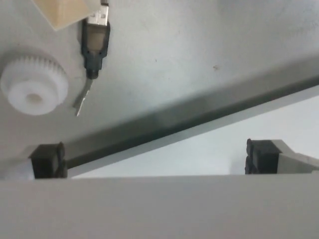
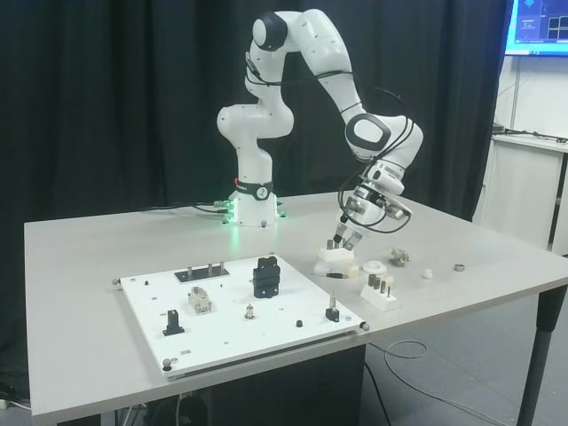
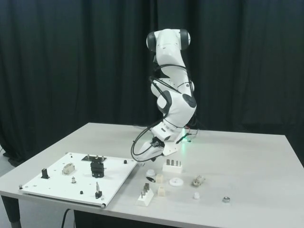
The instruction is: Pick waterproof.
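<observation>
Wrist view has the claw (image 1: 154, 159) spread wide, one black fingertip at each side and nothing between them but a white surface below, so it is released and empty. Beyond the fingertips I can see a white gear (image 1: 34, 89) and a black USB plug (image 1: 95, 42) lying on the grey counter (image 1: 199, 45), but nothing there that I would call the waterproof part.

From the first room view I take the waterproof connector (image 2: 399, 257) to be the small grey piece lying loose on the counter, though that is my guess from its look. It sits on the far side of the gear from the claw, apart from the gear and from the small nut (image 2: 460, 265) further along. The claw hangs low over a white block (image 2: 335, 259), close above it. So the reach would have to carry it sideways over the gear before it goes down.

The connector is too small in either room view for me to tell its long axis. The second room view does show it standing clear of its neighbours all round, which the wrist view cannot show at all
</observation>
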{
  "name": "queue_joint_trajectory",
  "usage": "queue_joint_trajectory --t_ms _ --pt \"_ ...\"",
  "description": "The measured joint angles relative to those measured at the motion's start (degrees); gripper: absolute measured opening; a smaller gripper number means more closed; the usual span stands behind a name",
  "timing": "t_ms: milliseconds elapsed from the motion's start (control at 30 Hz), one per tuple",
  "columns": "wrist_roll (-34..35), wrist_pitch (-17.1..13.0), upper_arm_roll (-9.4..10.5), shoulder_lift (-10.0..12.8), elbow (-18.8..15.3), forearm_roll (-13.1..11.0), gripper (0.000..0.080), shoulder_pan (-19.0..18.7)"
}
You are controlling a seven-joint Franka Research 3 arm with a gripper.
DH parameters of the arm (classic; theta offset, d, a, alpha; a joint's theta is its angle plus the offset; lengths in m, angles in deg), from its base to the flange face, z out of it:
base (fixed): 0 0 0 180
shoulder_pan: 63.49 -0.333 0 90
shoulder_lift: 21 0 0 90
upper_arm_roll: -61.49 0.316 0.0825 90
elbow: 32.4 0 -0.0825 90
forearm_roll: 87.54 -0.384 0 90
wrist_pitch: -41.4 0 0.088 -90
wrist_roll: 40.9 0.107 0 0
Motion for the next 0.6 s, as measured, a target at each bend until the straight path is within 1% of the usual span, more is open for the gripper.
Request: queue_joint_trajectory --t_ms 600 --pt "-1.2 0.2 0.00 -0.1 1.2 0.1 0.0800 1.7"
